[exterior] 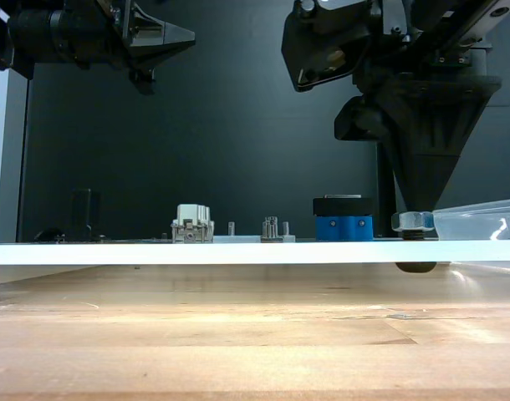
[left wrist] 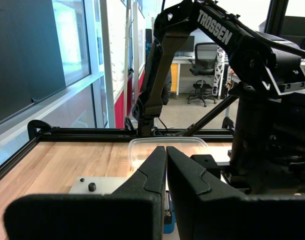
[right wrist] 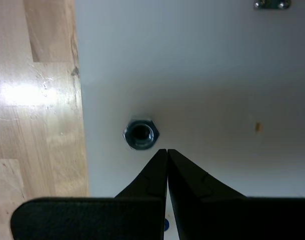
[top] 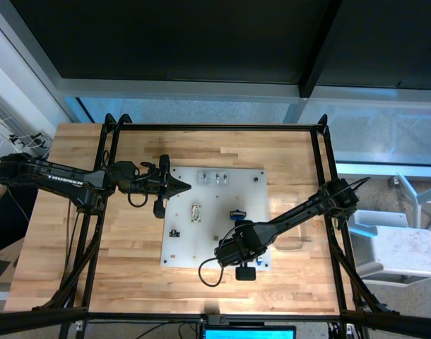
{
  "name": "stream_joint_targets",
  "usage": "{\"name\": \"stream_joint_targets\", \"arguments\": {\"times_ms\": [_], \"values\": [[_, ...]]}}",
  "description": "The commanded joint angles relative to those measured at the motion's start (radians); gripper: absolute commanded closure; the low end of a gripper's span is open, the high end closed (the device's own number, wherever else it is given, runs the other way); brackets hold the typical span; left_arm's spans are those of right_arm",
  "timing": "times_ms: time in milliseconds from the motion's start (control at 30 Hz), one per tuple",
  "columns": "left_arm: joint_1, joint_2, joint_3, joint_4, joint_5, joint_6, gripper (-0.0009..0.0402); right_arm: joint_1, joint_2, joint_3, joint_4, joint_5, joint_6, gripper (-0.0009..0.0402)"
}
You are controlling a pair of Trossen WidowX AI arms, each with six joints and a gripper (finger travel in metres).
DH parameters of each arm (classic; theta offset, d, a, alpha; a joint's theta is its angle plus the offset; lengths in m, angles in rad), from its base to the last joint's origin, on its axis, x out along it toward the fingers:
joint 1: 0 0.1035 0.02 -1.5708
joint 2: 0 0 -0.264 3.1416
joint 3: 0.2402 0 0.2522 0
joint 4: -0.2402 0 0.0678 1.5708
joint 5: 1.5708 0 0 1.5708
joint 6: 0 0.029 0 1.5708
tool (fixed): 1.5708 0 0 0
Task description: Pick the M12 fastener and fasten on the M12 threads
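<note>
Pale wooden table (top: 74, 233) is filling the high view, and a white board (top: 201, 244) is lying at its centre. In the upper left of the low view the left gripper (exterior: 185, 35) is hanging high and pointing inward; the high view is placing it over the upper left part of the board. Its wrist view is showing its two fingers (left wrist: 147, 175) pressing flat against each other with nothing between them.

Moving right along the low view, a grey connector (exterior: 192, 225) is sitting on the board left of centre; a small grey fitting (exterior: 270, 227) is standing beside it; a blue part with a black top (exterior: 343, 219) is resting right of centre.

At the right of that frame the right gripper (exterior: 415, 207) is pointing straight down, its tip hovering just above the nut (exterior: 413, 220). The nut is sitting on its stud (exterior: 414, 235), whose dark ribs are showing just beneath it. The right wrist view is showing this claw closed on nothing, its fingers (right wrist: 150, 180) meeting in a thin seam; there the nut is lying just beside the fingertips, and I cannot tell whether they are touching it.

At the far right of the low view a clear container (exterior: 481, 221) is standing behind the stud; the high view is placing it on the wood beside the board's right edge.
</note>
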Motion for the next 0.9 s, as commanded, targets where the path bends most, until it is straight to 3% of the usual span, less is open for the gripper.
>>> {"name": "stream_joint_targets", "arguments": {"times_ms": [33,900], "values": [[0.0,0.0,0.0,0.0,0.0,0.0,0.0393,0.0,-0.008,0.0,0.01,0.003,0.008,0.0393],[0.0,0.0,0.0,0.0,0.0,0.0,0.0393,0.001,0.013,-0.037,0.045,0.007,0.011,0.0393]]}}
